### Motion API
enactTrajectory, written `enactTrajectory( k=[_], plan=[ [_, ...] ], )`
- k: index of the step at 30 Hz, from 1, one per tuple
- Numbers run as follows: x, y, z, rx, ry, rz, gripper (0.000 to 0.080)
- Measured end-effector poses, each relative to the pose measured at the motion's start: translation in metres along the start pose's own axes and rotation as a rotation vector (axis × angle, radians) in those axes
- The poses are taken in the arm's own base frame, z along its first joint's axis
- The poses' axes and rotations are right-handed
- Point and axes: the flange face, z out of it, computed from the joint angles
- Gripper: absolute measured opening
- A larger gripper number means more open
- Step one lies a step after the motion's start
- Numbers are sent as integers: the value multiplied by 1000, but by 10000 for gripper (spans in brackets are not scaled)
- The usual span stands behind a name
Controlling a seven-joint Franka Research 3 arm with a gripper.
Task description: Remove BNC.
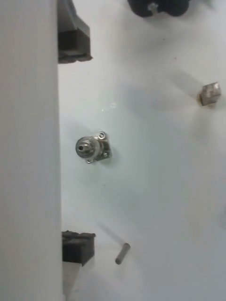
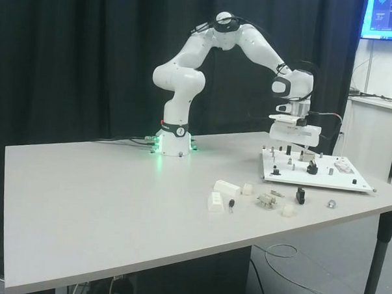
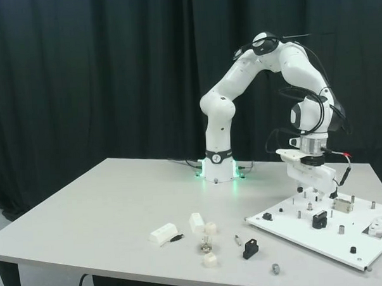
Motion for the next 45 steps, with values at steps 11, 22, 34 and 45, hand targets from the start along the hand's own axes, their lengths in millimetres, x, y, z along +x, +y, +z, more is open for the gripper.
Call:
enactTrajectory(
  k=[11, 22, 34, 45],
  plan=[
    [-1, 1, 10, 8, -6, 8, 800],
    [0, 1, 21, 6, -2, 12, 800],
    [-2, 4, 31, 12, -8, 10, 800],
    [-5, 9, 41, 22, -11, -16, 800]
  ],
)
